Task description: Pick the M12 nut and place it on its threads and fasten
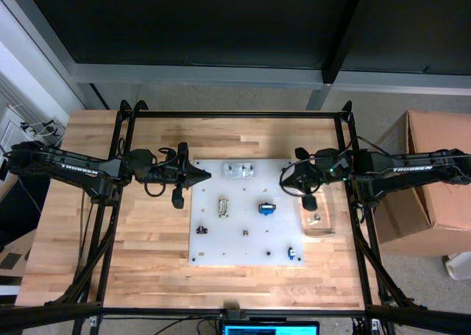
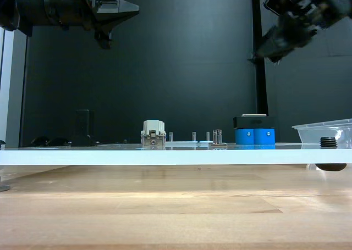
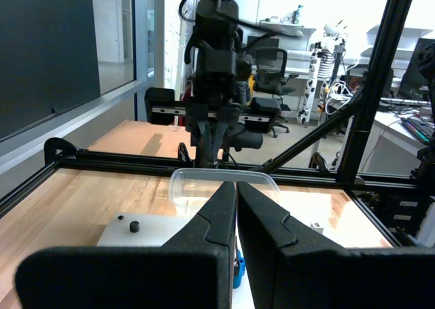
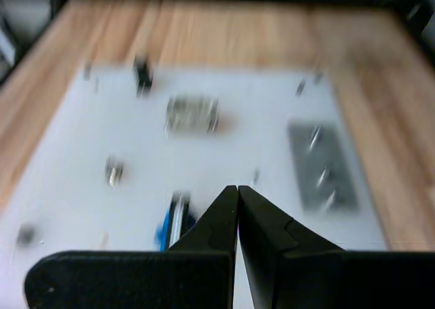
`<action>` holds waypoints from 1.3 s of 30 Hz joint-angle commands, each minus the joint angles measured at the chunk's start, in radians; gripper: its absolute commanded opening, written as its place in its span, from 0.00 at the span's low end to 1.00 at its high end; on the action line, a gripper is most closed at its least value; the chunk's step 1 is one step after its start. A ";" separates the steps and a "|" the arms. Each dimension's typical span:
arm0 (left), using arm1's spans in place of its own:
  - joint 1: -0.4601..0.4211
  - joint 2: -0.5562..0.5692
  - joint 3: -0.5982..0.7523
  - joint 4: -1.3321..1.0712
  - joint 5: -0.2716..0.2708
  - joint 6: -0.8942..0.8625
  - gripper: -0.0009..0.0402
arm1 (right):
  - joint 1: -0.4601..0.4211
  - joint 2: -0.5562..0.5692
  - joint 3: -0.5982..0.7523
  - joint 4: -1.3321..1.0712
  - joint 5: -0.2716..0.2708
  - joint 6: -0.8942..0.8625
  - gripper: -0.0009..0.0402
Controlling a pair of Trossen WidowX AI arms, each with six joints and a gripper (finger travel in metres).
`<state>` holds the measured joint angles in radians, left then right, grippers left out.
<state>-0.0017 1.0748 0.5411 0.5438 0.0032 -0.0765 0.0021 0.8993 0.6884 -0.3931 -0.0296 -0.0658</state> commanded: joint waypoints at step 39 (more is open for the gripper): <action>0.000 0.000 0.000 0.000 0.000 0.000 0.02 | 0.426 0.231 0.105 -0.773 0.052 -1.349 0.32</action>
<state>-0.0017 1.0752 0.5411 0.5438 0.0032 -0.0765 0.4217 1.1240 0.8024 -1.1725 0.0189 -1.3682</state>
